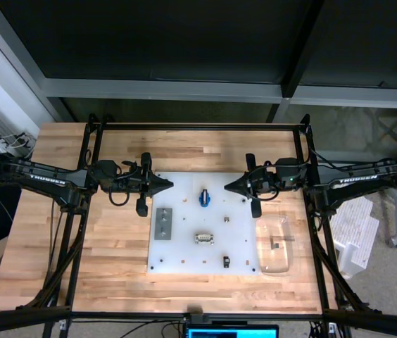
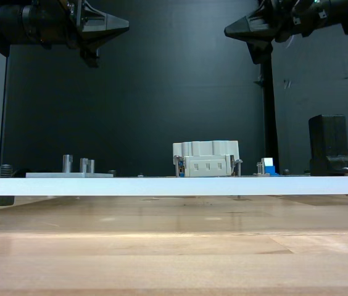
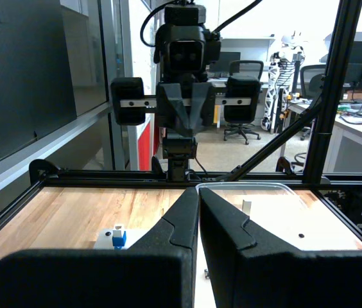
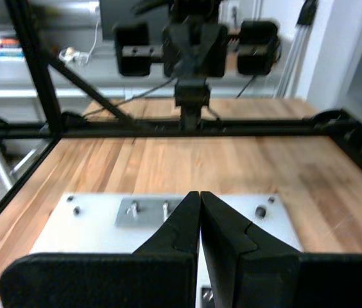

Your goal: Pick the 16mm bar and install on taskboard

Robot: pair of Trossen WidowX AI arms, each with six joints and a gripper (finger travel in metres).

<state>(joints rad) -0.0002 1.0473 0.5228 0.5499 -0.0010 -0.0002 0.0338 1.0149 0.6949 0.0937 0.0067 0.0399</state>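
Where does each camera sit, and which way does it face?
High view: above the near edge, looking down on the taskboard; left gripper and right gripper, both shut, hang over its far end.
Low view: table height, level along the board; both gripper tips overhead.
Left wrist view: along the left gripper toward the right arm.
Right wrist view: along the right gripper toward the left arm.
Shared: high and low show both grippers.

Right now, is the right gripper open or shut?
Shut: the right gripper hangs above the taskboard, fingers touching, empty. The left gripper, opposite, is shut too.
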